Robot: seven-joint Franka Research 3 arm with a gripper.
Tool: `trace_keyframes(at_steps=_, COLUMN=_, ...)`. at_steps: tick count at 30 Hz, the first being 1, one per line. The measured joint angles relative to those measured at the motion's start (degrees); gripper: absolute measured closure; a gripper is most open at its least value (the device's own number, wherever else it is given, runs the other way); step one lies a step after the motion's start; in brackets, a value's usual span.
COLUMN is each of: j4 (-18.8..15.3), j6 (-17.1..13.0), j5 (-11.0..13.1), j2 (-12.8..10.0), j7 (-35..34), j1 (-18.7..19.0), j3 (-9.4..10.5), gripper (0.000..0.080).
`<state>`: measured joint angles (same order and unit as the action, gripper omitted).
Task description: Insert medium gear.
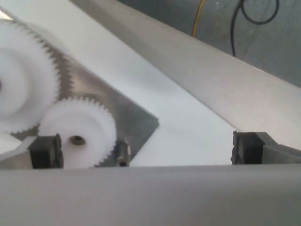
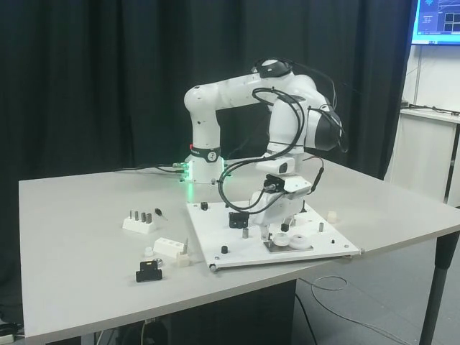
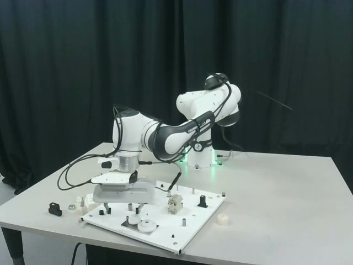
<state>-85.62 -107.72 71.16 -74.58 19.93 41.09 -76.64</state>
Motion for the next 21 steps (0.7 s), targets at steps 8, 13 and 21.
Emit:
trace_keyframes(at_steps=8, j4=0.5, j6=2.8, j5=0.0, j2=0.0, j7=-0.1, j1=0.1, j3=0.01, gripper=0.0003)
trace_keyframes(at_steps=13, j4=0.5, j6=3.7, j5=0.0, j2=0.0, j7=-0.1, j1=0.4, j3=0.13, gripper=0.0003)
trace_keyframes(at_steps=21, j4=0.5, j6=3.8, j5=0.0, j2=0.0, j7=-0.1, j1=0.8, j3=0.68, gripper=0.0003)
